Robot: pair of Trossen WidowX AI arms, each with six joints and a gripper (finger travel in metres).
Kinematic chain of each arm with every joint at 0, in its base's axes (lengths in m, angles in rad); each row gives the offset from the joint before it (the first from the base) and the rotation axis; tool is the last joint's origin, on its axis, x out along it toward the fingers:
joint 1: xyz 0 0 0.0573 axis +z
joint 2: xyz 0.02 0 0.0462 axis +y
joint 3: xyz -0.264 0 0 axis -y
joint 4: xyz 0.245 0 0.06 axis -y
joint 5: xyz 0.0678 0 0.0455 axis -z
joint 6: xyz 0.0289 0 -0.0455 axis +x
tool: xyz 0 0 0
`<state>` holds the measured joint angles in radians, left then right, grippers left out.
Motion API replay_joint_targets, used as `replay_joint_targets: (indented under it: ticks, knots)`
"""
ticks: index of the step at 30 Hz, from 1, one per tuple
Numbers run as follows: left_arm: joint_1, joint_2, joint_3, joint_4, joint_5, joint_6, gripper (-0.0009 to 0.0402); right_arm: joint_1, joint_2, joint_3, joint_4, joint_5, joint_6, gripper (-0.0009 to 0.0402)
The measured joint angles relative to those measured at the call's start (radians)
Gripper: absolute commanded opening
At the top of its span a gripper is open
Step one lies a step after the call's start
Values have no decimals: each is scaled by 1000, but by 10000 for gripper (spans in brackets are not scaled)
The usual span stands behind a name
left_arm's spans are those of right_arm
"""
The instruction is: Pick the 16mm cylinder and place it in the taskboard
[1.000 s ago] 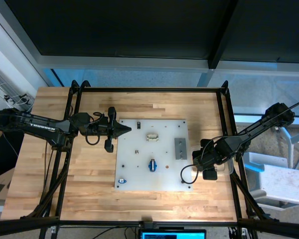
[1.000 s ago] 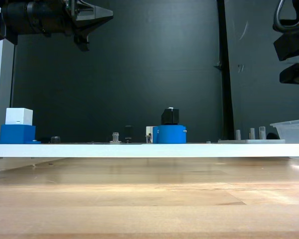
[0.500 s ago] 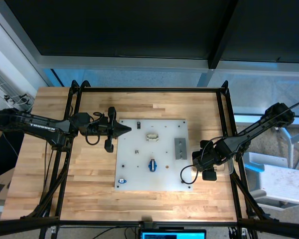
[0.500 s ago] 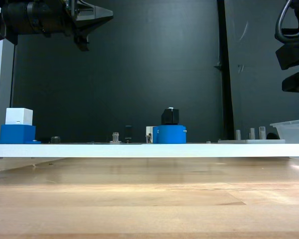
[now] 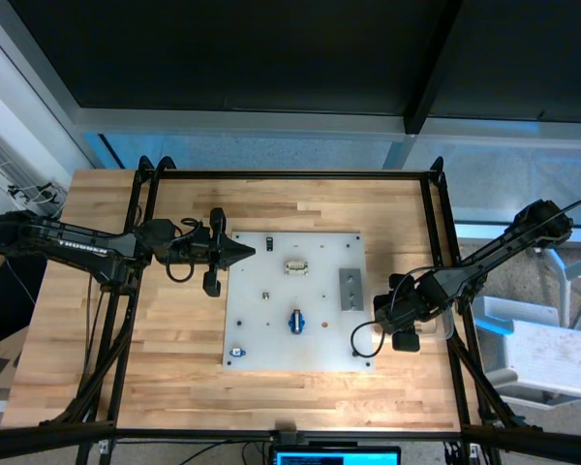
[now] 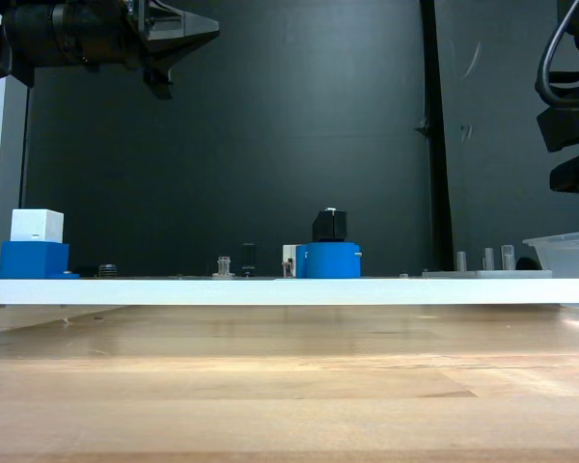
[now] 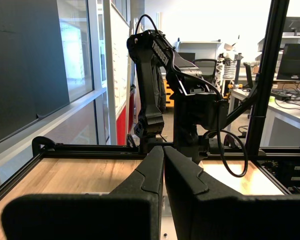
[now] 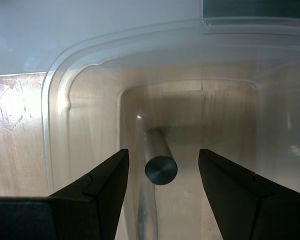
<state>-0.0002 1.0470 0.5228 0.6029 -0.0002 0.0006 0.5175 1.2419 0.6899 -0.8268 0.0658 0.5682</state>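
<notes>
The 16mm cylinder [image 8: 157,156] is a dull-grey metal peg lying on its side in a clear plastic tray [image 8: 80,100]. In the right wrist view it lies between the two spread fingers of my right gripper [image 8: 161,167], which is open and not touching it. From above, the right gripper [image 5: 406,336] hangs over the tray [image 5: 443,325] just off the right edge of the white taskboard [image 5: 271,334] and hides the cylinder. My left gripper [image 5: 246,250] is shut and empty, held high over the taskboard's left edge [image 6: 205,27].
On the taskboard stand a grey metal block [image 5: 351,288] with pegs, a blue connector [image 5: 296,321], a small blue-and-white piece [image 5: 235,351] and a white socket [image 5: 294,264]. A black frame rail [image 5: 450,252] runs close behind the right arm. The tray's wall [image 6: 565,253] rises at the board's right end.
The right gripper has come down toward the tray, lower in the low view than a second ago. The left arm has not moved.
</notes>
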Motion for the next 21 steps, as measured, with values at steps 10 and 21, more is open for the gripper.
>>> replay_joint_targets:
  ticks: [10, 21]
  knots:
    - [0, 0, 0, 0, 0, 0, 0, 0, 0, -8, 8, 1, 2, 167]
    - [0, 0, 0, 0, 0, 0, 0, -1, 0, -11, 18, 1, 3, 129]
